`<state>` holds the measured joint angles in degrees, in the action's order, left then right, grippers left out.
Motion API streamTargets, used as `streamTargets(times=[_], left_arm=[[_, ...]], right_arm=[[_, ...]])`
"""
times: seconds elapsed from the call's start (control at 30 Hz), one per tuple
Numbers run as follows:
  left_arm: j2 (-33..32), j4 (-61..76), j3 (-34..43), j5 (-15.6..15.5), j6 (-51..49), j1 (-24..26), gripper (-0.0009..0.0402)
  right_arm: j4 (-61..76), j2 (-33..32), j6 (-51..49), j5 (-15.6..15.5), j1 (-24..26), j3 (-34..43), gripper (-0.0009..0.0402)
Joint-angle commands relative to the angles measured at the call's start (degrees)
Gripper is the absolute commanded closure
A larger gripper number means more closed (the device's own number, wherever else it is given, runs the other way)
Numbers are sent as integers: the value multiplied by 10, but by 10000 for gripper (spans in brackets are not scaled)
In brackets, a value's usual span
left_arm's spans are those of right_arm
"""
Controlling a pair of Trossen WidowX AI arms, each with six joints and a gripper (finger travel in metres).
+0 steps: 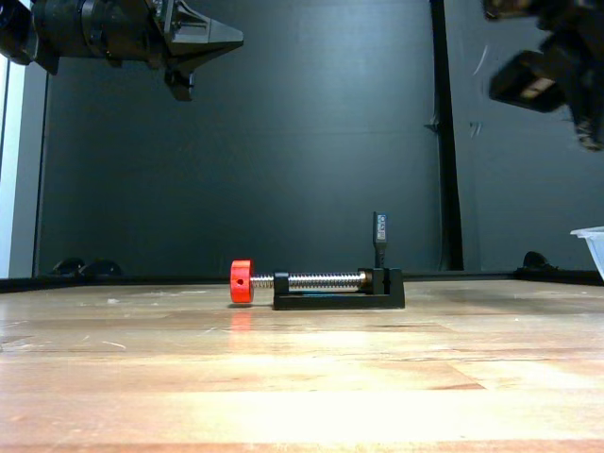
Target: Remove the USB-C connector from the USB-C receptacle and place in the container
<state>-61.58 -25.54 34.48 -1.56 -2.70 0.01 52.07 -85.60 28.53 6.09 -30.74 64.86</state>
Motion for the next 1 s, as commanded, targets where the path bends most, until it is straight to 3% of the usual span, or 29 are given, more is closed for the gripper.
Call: streamTargets(times=[0.03,0.4,0.8,1.0], left_arm=[[0,0,0,0,0,0,393],[0,0,0,0,0,0,393],[0,0,0,0,0,0,393],[0,0,0,0,0,0,393]], right_arm=[[0,45,26,-1,-3,-49,393],[13,132,86,-18,-11,-175,382],[12,132,86,2,-10,-179,234],[7,132,85,4,-1,-152,205]])
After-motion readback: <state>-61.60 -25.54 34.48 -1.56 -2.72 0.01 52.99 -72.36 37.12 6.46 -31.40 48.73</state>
